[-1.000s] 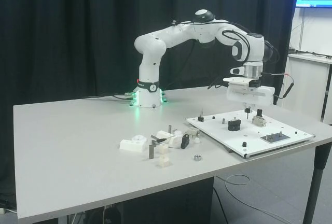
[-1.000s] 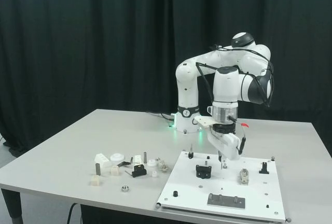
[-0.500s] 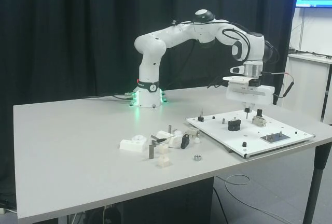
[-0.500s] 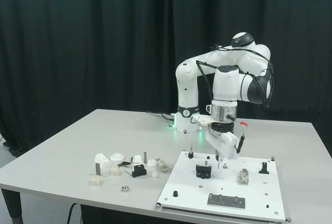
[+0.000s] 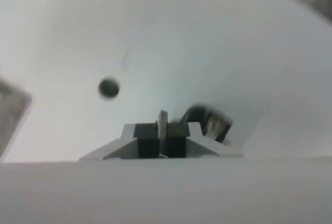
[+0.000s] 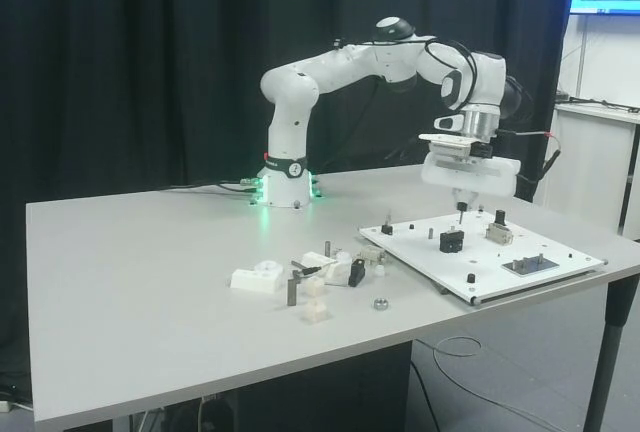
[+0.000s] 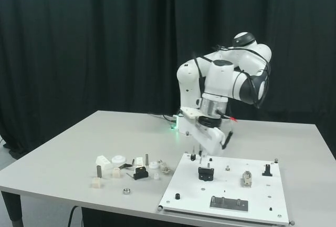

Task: Place square peg 1.

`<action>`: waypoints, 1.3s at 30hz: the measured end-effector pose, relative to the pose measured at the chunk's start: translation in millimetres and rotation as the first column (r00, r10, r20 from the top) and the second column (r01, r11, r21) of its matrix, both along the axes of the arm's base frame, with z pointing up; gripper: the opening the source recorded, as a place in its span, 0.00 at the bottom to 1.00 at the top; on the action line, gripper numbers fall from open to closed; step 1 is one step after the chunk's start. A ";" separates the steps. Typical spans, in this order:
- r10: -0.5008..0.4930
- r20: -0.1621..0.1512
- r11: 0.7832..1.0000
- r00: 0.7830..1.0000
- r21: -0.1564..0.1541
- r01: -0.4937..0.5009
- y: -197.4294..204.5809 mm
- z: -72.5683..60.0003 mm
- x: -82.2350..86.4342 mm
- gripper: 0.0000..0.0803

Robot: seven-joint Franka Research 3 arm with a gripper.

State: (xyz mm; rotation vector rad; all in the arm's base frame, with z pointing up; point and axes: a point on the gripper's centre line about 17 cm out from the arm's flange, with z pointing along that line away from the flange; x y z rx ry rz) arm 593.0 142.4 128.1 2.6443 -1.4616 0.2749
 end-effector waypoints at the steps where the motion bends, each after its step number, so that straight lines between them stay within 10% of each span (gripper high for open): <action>1: 0.002 -0.001 1.000 1.000 -0.003 -0.002 -5.3 0.9 0.9 0.03; 18: 0.102 -0.053 0.994 0.993 -0.034 -0.103 -103.0 5.2 3.2 0.03; 39: 0.218 -0.127 0.973 0.968 -0.053 -0.226 -217.5 -14.8 -32.1 0.03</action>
